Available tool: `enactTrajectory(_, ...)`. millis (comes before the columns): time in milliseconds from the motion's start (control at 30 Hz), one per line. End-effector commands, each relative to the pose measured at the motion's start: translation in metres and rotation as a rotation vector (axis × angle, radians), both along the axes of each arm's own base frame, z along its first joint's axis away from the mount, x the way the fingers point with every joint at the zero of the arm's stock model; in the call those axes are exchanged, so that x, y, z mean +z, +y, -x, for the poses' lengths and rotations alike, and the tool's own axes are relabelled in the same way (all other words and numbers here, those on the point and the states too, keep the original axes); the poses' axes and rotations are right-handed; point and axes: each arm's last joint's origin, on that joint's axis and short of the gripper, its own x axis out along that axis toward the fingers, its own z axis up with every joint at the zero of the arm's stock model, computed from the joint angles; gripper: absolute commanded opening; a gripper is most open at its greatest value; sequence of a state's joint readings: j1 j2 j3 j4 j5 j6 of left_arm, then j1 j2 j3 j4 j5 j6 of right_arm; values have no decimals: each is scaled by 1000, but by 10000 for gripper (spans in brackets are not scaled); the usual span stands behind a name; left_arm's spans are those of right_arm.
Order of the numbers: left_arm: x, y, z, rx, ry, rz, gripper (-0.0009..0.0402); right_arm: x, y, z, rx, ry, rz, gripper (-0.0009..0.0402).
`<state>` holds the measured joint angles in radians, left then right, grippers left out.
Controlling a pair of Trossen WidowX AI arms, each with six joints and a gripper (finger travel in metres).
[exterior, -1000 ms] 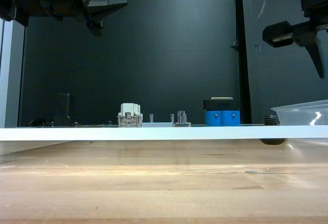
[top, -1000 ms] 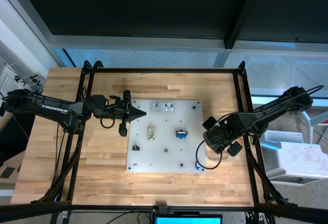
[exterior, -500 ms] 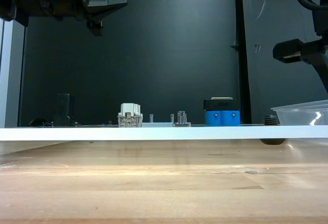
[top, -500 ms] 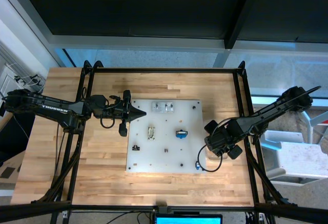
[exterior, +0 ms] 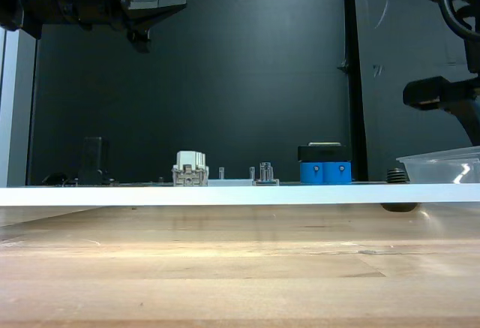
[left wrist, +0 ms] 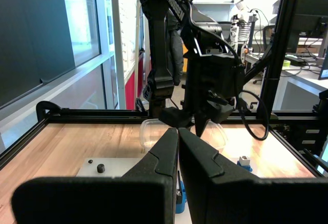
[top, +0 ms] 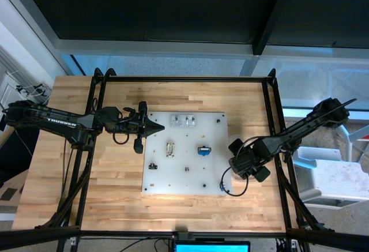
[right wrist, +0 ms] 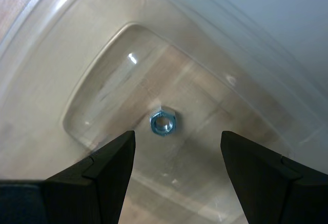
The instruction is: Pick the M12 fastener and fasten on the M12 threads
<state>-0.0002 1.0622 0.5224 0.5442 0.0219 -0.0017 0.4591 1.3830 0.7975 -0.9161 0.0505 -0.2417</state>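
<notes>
- Right hand (top: 243, 165) hangs over the clear tray (exterior: 442, 166), which sits just off the near right edge of the white board (top: 173, 178); the hand points down into the tray
- Right hand is released: in the right wrist view its two fingers (right wrist: 110, 155) stand wide apart and grip nothing
- Nut (right wrist: 163, 122) is small and silver with a bluish-green tint; it lies flat on the tray floor, hole facing up
- Nut sits between the lines of the two fingers, a little past their tips, and touches neither
- Stud (exterior: 396, 175) is black and ribbed; in the low view it stands on the board just in front of the tray with its ribs exposed
- So the nut is in the tray, not on its stud
- Left hand (top: 157, 127) hovers over the board's left edge toward the far side, pointing right across the board, well apart from the tray
- Low view shows the left hand high above the board
- Left hand is clenched: in the left wrist view its fingers (left wrist: 159, 155) are pressed together with nothing between them
- Blue block (top: 203, 150) sits mid-board toward the right, grey connector (top: 170, 150) to its left; both are well apart from either hand
- Board lies flat on the wooden worktop (top: 104, 206)
- Left wrist view looks across the board at the right arm, bent down over the tray
</notes>
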Motion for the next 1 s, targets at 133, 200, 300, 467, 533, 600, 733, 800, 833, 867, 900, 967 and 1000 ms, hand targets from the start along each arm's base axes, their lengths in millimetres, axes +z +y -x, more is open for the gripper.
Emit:
enactTrajectory(133, 0, 0, 0, 0, 0, 0, 0, -10, -2, 5, 3, 15, 7, 232)
enactTrajectory(200, 0, 0, 0, 0, 0, 0, 0, -10, -2, 5, 3, 11, 5, 232)
enactTrajectory(300, 0, 0, 0, 0, 0, 0, 0, -13, -1, 3, 5, 15, 7, 232)
enactTrajectory(467, 0, 0, 0, 0, 0, 0, 0, -17, 1, 0, 11, 11, 5, 232)
enactTrajectory(533, 0, 0, 0, 0, 0, 0, 0, -17, 1, 0, 33, 12, 7, 232)
enactTrajectory(600, 0, 0, 0, 0, 0, 0, 0, -18, 1, 1, 46, 15, 9, 232)
enactTrajectory(733, 0, 0, 0, 0, 0, 0, 0, -23, 1, 1, 56, 30, 17, 232)
enactTrajectory(800, 0, 0, 0, 0, 0, 0, 0, -25, 2, 0, 56, 30, 16, 232)
enactTrajectory(833, 0, 0, 0, 0, 0, 0, 0, -26, 3, -1, 61, 28, 15, 232)
enactTrajectory(867, 0, 0, 0, 0, 0, 0, 0, -27, 3, -1, 63, 24, 12, 232)
enactTrajectory(900, 0, 0, 0, 0, 0, 0, 0, -27, 3, -2, 63, 21, 3, 232)
enactTrajectory(967, 0, 0, 0, 0, 0, 0, 0, -29, 3, -2, 65, 19, -10, 232)
enactTrajectory(1000, 0, 0, 0, 0, 0, 0, 0, -30, 3, -1, 64, 24, -8, 232)
